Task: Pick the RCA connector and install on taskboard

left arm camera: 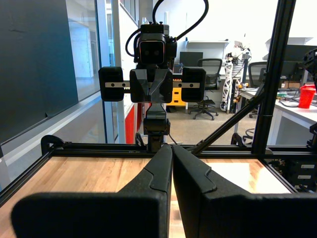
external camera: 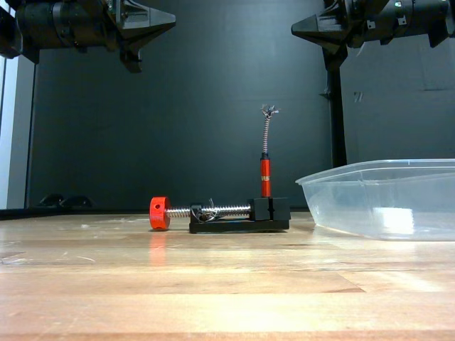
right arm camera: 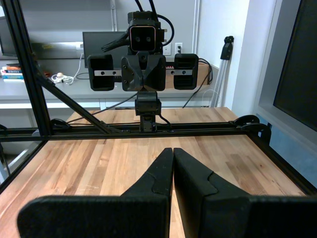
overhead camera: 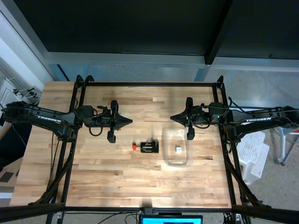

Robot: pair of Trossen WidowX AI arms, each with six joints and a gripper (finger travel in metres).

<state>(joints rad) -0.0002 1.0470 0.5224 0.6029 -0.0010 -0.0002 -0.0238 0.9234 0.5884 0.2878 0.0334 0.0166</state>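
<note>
**Ana:** A pale wooden table (overhead camera: 117, 172) sits inside a black frame (overhead camera: 149, 84), with a dark wall (external camera: 213, 106) behind. What's on it?

**Ben:** Near the middle lies a black vise (overhead camera: 150, 148), its red knob (overhead camera: 134, 146) pointing left. Just to its right is a clear tray (overhead camera: 164, 147) with a white block (overhead camera: 178, 149) inside and nothing dark on it.

**Ana:** And the connector?

**Ben:** In the low view, the red connector (external camera: 264, 177) stands upright on the vise end nearest the tray. Its cable (external camera: 266, 135) rises straight up to a frayed tip. Nothing holds it.

**Ana:** Where are the claws?

**Ben:** The left gripper (overhead camera: 131, 121) hangs high over the table's left half, pointing inward, fingers pressed together on nothing. The right gripper (overhead camera: 171, 117) mirrors it, high above the tray's far end. Its fingers are also pressed together and empty, well apart from the connector.
</note>
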